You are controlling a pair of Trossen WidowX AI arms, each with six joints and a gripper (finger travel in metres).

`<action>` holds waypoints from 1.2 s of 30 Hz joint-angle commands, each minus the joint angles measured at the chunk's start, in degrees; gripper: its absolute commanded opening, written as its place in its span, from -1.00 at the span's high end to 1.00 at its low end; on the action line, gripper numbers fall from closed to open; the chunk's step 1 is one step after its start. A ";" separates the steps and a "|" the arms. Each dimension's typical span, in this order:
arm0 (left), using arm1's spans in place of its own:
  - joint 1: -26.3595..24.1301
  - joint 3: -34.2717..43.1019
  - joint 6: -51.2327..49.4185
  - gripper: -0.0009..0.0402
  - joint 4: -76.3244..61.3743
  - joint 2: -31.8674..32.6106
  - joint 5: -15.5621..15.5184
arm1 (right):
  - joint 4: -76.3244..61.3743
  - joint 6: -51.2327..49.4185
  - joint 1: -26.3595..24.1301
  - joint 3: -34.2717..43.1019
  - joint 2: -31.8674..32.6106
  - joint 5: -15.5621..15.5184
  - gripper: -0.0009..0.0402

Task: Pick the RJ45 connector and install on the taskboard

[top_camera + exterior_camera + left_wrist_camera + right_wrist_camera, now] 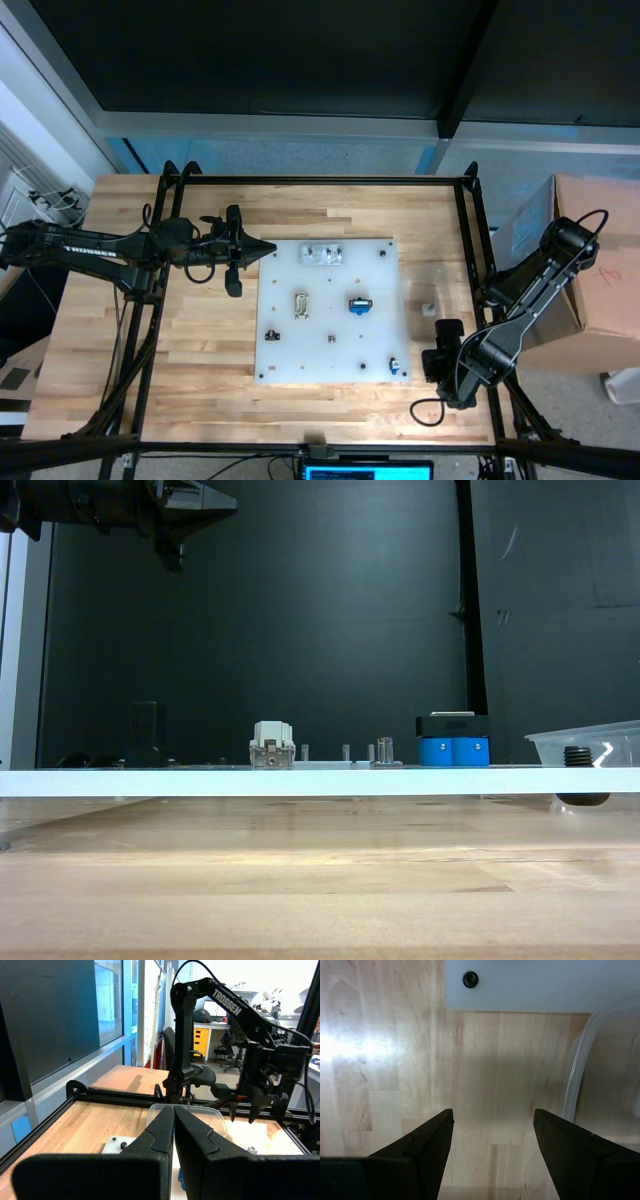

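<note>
A small pale piece, probably the RJ45 connector (428, 308), lies free in the clear tray (571, 1085) just right of the taskboard (300, 355), not seated. The right end effector (493, 1120) hangs open beside the tray, apparently staged for the pick. The left end effector (173, 1115), closed and empty, is raised at the board's left edge, likely to keep clear.

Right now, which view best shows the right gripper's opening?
Right wrist view: right gripper open, empty, above table beside clear tray. High view shows its body; left wrist sees it distantly; low view misses it. Left gripper shut, raised at taskboard's left edge.
</note>
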 commanded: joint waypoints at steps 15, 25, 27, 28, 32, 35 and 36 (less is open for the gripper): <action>0.02 0.00 0.00 0.96 0.02 0.00 0.02 | 9.77 0.74 -0.09 -6.40 0.00 1.68 0.00; 0.00 0.00 0.00 0.96 0.02 0.00 0.02 | 10.49 0.68 -0.09 -7.28 0.00 1.73 0.39; 0.00 0.00 0.00 0.96 0.02 0.00 0.02 | 10.49 0.68 -0.11 -7.30 0.00 1.73 0.47; 0.02 0.00 0.00 0.96 0.02 0.00 0.02 | 10.49 0.68 -0.09 -7.30 0.00 1.73 0.51; 0.02 0.00 0.00 0.96 0.02 0.00 0.02 | 10.49 0.68 -0.11 -7.32 0.00 1.73 0.67; 0.02 0.00 0.00 0.96 0.02 0.00 0.02 | 10.45 0.68 -0.09 -7.32 0.00 1.70 0.79; 0.00 0.00 0.00 0.96 0.02 0.00 0.02 | 10.45 0.70 -0.11 -7.32 -0.02 1.70 0.83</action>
